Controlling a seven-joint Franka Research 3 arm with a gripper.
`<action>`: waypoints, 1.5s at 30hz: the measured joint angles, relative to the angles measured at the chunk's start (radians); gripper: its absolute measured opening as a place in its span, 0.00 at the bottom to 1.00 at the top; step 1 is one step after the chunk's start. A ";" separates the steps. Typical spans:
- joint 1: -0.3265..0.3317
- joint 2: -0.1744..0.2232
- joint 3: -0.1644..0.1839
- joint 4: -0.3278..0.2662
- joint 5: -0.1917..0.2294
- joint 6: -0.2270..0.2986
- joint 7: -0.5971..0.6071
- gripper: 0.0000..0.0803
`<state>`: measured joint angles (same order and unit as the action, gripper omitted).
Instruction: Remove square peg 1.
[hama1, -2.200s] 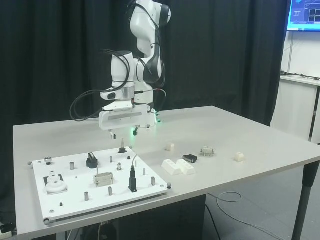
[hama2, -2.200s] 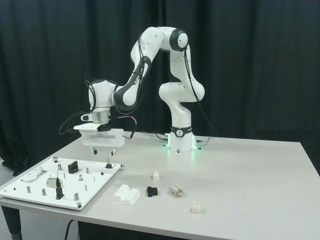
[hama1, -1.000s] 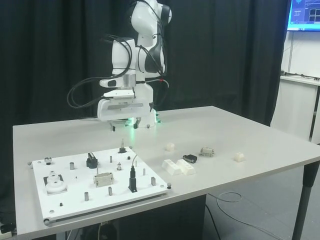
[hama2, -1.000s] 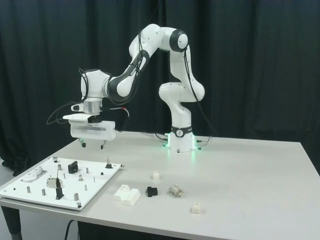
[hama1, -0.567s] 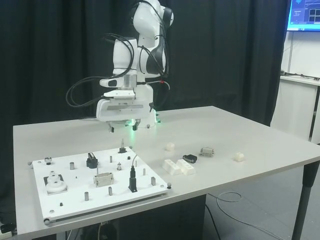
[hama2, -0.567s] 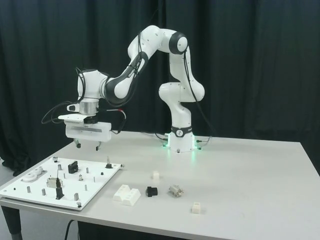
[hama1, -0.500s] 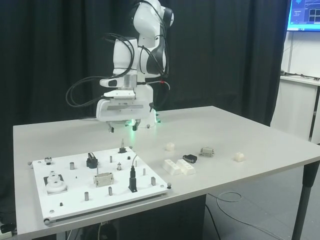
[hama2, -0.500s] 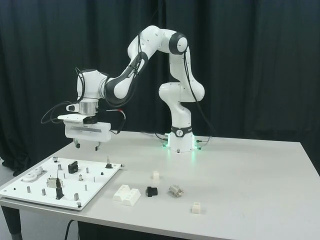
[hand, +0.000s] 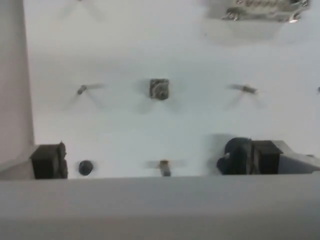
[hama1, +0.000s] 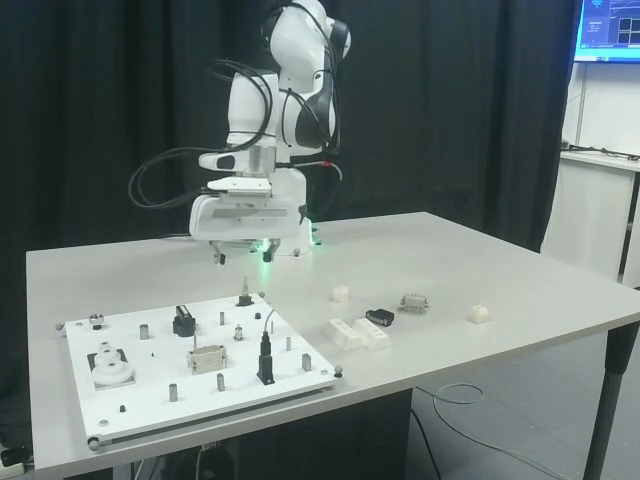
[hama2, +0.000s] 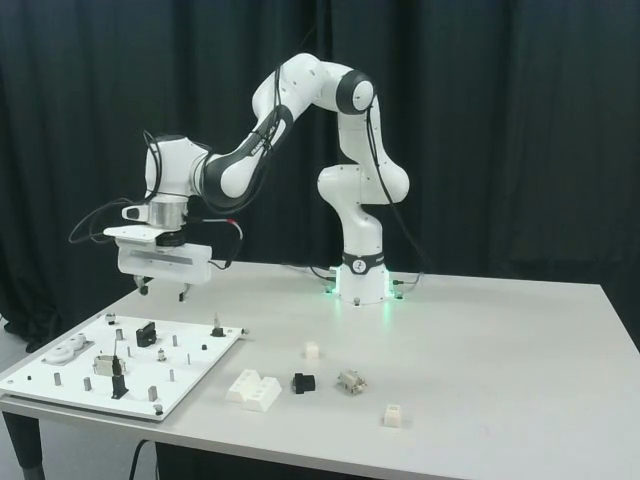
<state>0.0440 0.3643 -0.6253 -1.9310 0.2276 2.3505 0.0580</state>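
Since the earlier frames we see, in the first room view, the end effector (hama1: 232, 256) risen and carried back over the far edge of the white board (hama1: 195, 365), its two fingers spread with nothing between them. From the second room view it (hama2: 163, 290) hangs high above the board's rear corner, well apart from every part. Our wrist view looks down on a small square peg (hand: 159, 89) seated in the board, so we judge peg 1 not yet grasped.

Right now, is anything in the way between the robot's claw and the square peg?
Nothing visible. The open gripper hangs above the white board, and the square peg stands uncovered below, only air between them.
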 joint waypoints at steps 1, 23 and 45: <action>-0.002 0.005 0.000 0.007 0.000 0.000 0.000 1.00; -0.138 0.208 0.024 0.248 0.064 -0.013 -0.047 1.00; -0.247 0.375 0.085 0.403 0.175 -0.108 -0.109 1.00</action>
<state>-0.2033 0.7393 -0.5407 -1.5278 0.4025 2.2429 -0.0514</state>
